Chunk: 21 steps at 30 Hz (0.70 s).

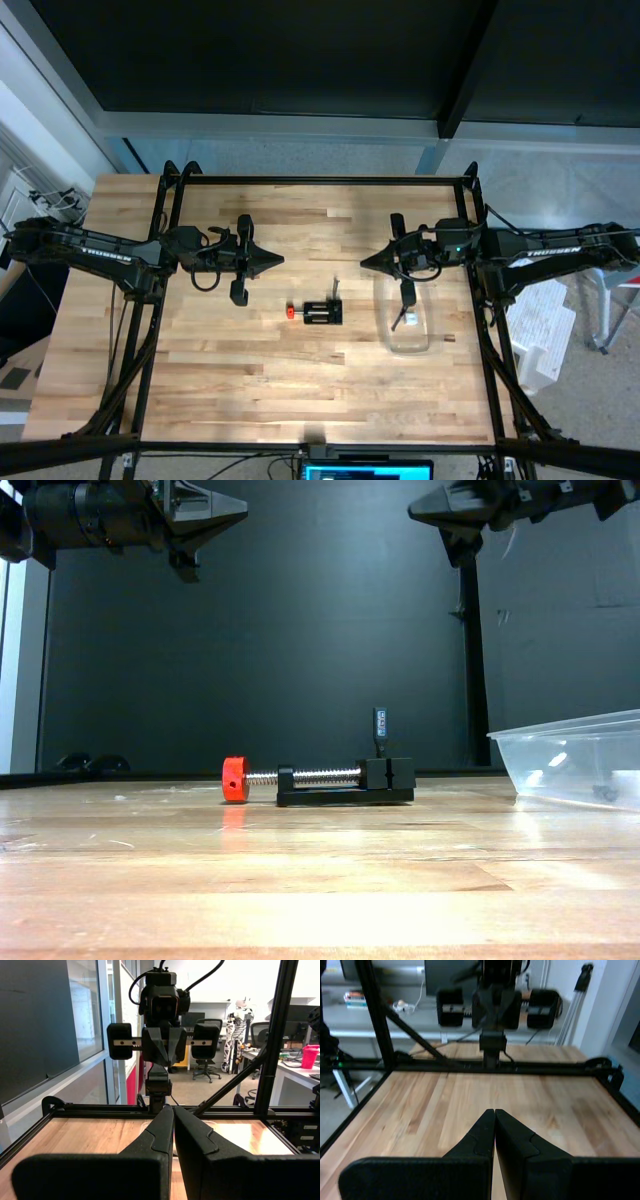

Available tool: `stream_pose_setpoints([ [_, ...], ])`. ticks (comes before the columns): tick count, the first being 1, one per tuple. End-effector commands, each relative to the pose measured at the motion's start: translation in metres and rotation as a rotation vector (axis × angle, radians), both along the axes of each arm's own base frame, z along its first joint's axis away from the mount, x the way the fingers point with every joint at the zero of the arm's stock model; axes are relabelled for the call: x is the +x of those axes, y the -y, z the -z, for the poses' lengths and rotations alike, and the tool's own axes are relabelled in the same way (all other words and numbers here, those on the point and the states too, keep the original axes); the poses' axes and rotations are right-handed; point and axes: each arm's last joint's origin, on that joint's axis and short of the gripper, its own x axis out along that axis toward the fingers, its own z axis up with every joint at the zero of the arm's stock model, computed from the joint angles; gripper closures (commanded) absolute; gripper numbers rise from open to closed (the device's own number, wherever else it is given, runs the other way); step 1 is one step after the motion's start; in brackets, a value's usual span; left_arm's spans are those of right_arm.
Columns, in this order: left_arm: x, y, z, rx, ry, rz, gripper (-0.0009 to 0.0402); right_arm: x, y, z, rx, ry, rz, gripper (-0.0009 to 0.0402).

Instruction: Remove the USB-C connector from taskboard and place in the container

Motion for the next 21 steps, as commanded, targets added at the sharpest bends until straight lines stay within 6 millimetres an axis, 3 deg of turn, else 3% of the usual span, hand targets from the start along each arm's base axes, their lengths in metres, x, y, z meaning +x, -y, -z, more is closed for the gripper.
stream_pose_setpoints([
  [1, 0.0, 0.0, 0.0, 0.0, 0.0, 0.0, 0.0393, 0.005, 0.0, -0.002, -0.002, 0.044, 0.002, 0.0393],
  [21, 0.0, 0.0, 0.0, 0.0, 0.0, 0.0, 0.0393, 0.011, 0.017, 0.017, 0.034, 0.199, 0.067, 0.0393],
])
